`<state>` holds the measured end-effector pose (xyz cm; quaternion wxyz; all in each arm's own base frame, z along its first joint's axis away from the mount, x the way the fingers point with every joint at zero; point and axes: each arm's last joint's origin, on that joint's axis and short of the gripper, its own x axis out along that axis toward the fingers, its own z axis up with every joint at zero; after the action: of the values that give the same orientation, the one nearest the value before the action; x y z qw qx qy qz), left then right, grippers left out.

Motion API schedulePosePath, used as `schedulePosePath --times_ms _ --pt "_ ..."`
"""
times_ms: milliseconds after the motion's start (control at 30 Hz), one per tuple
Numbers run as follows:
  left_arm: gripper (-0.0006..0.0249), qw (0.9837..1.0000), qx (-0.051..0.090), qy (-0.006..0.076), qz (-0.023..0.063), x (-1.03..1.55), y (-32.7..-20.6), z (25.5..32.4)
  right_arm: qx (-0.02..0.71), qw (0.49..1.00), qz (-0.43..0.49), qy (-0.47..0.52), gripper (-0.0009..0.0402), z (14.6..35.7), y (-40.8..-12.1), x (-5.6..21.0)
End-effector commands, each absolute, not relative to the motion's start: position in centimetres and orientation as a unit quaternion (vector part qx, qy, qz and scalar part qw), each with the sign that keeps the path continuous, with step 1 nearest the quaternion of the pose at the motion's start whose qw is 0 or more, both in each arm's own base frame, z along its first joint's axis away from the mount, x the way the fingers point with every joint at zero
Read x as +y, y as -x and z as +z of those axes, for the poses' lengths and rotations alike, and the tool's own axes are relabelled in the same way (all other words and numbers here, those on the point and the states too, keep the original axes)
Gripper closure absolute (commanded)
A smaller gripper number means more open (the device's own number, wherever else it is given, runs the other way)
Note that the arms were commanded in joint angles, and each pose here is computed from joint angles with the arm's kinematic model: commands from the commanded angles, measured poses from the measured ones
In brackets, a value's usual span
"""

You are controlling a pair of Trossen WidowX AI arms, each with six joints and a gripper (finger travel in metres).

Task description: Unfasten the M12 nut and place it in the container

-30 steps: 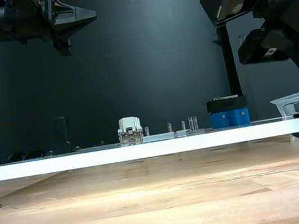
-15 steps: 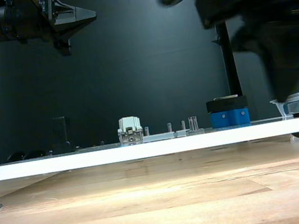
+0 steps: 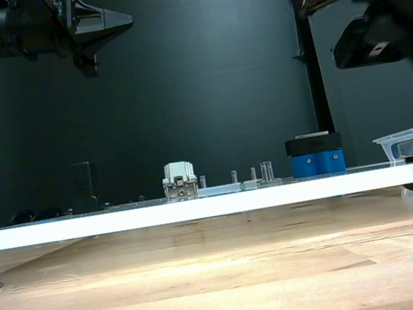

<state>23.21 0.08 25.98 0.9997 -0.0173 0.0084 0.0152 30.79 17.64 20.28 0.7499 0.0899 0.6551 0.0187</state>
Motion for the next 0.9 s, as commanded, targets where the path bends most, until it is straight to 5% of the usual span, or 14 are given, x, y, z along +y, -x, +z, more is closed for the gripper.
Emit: schedulePosePath --times_ms 33,400,900 --pt "0.0243 0.9997 0.009 0.0173 0.0154 0.09 -23.2 25.97 0.646 0.757 0.024 -0.094 0.0393 19.9 -31.2 17.9" --pt "0.0243 0.9997 0.009 0.0173 0.0154 0.09 -23.2 25.98 0.653 0.75 0.028 -0.097 0.0393 18.0 -32.0 18.5" --pt "0.0243 0.9997 0.009 0.0173 0.0152 0.08 -23.2 25.98 0.649 0.758 -0.02 -0.069 0.0393 18.3 -31.7 17.7"
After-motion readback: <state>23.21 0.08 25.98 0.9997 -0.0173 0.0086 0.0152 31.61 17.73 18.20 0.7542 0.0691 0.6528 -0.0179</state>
